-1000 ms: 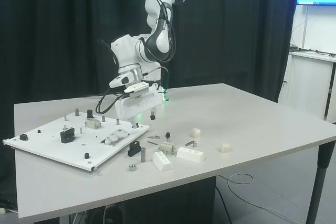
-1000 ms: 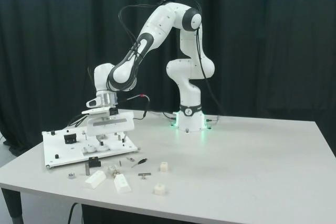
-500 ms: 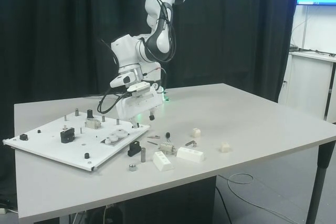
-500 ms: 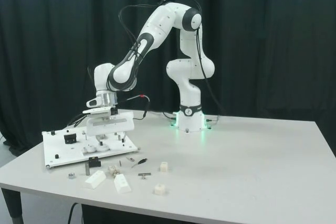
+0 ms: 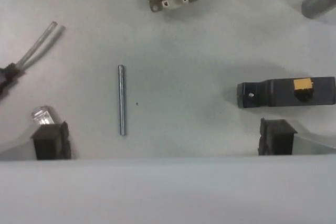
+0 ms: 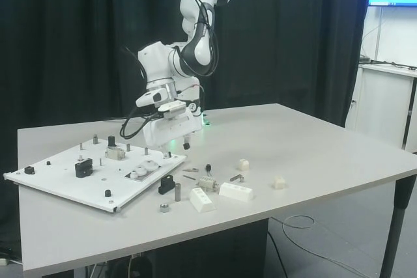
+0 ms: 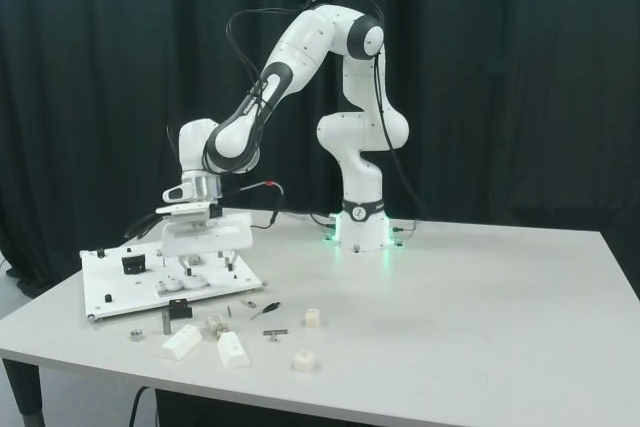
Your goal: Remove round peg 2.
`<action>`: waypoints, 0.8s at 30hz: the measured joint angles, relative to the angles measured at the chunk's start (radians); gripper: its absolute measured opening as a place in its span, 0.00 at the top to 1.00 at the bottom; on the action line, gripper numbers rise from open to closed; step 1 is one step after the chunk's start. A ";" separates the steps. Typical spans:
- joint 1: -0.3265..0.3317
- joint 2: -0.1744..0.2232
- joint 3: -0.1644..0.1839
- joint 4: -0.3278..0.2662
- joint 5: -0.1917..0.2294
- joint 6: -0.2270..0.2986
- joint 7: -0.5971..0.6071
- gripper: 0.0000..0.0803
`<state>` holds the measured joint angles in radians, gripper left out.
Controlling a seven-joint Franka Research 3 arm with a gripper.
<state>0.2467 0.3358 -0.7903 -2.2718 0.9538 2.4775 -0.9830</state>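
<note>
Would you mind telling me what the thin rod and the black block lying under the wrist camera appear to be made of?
The thin rod looks like bare metal: grey, with a bright glint along its length. The black block seems matte plastic, dull and without shine, though coated metal cannot be excluded.

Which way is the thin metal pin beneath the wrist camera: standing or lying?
Lying flat: the thin metal pin shows its full length on the grey table.

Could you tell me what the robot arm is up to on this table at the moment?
The white robot arm holds its claw in the air above the near edge of the white assembly board. The claw's fingers are apart with nothing between them. Below, on the grey table, lie a thin metal pin and a black block, both untouched.
</note>
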 joint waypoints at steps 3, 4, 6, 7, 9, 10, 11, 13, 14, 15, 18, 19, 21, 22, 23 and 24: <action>0.000 0.000 -0.001 0.002 -0.003 0.006 0.000 0.00; 0.000 0.000 -0.001 0.003 -0.005 0.008 0.000 0.00; -0.001 0.000 -0.003 0.005 -0.009 0.011 0.000 0.00; -0.001 0.000 -0.004 0.006 -0.012 0.013 0.000 0.00; -0.001 0.000 -0.007 0.008 -0.019 0.020 0.000 0.00; -0.001 0.000 -0.008 0.009 -0.023 0.025 0.000 0.00; -0.001 0.000 -0.010 0.010 -0.027 0.030 0.000 0.00; -0.001 0.000 -0.016 0.012 -0.039 0.041 0.000 0.00; -0.001 0.000 -0.020 0.013 -0.047 0.048 0.000 0.00; -0.001 0.000 -0.025 0.015 -0.055 0.053 0.000 0.00; -0.002 0.000 -0.046 0.023 -0.091 0.063 0.000 0.00; -0.002 0.000 -0.056 0.026 -0.105 0.064 0.000 0.00; -0.002 0.000 -0.076 0.031 -0.132 0.064 0.000 0.00; -0.002 0.000 -0.086 0.034 -0.146 0.064 0.000 0.00; -0.002 -0.001 -0.097 0.036 -0.161 0.064 0.000 0.00; -0.002 -0.001 -0.108 0.039 -0.176 0.064 0.000 0.00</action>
<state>0.2447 0.3346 -0.8987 -2.2333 0.7775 2.5412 -0.9831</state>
